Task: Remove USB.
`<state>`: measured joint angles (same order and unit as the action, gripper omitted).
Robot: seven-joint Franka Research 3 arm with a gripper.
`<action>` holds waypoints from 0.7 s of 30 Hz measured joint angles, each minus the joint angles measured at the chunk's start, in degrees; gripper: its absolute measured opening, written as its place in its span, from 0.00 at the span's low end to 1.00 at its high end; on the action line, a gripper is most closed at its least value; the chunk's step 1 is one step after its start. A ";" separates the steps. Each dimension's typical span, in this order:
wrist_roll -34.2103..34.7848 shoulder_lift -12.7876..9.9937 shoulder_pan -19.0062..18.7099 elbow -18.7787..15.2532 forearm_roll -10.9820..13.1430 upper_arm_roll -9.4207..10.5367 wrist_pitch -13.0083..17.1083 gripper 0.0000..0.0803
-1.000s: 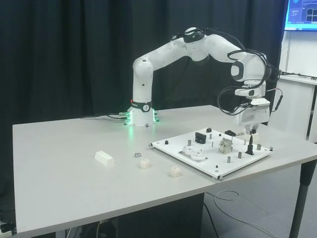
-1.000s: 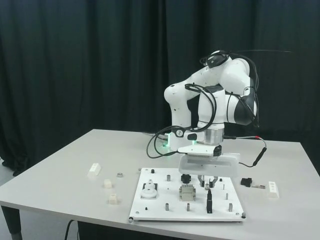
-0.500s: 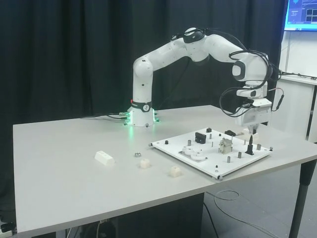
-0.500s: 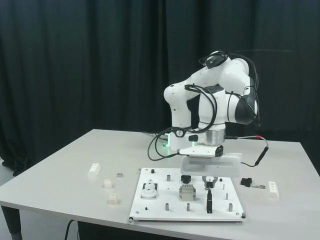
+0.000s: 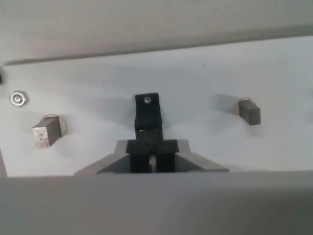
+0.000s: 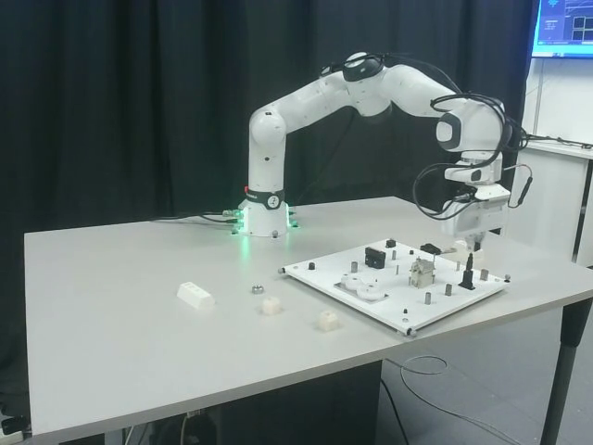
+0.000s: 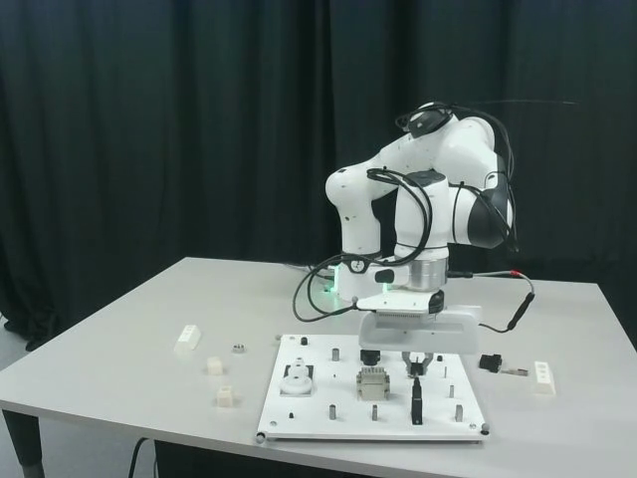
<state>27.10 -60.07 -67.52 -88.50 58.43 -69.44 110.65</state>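
USB plug (image 5: 147, 113), small, rigid, light, stands upright in its board (image 5: 205, 93) socket directly below the fingers (image 5: 139, 155), which sit nearly pressed together, holding nothing; grip its 2 flat sides.

I read the arm (image 6: 371, 88) as glossy white plastic shell | board (image 7: 328, 408) smooth matt white panel | USB plug (image 5: 147, 113) matt black plastic, small shiny metal screw at its 12 o'clock end | pegs (image 5: 47, 133) dull brushed metal | table (image 6: 111, 324) matt grey | curtain (image 7: 149, 129) black cloth, folds visible
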 joint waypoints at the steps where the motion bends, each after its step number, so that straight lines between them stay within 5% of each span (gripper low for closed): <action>1: -0.10 -0.04 0.06 0.09 -0.05 0.00 -0.04 0.04; 10: -0.17 -0.09 0.39 0.98 -0.70 -0.40 -0.72 0.03; 21: -0.17 -0.08 0.38 5.35 -2.03 -4.70 -6.84 0.03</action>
<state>26.93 -60.15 -67.14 -83.15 56.40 -74.14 103.80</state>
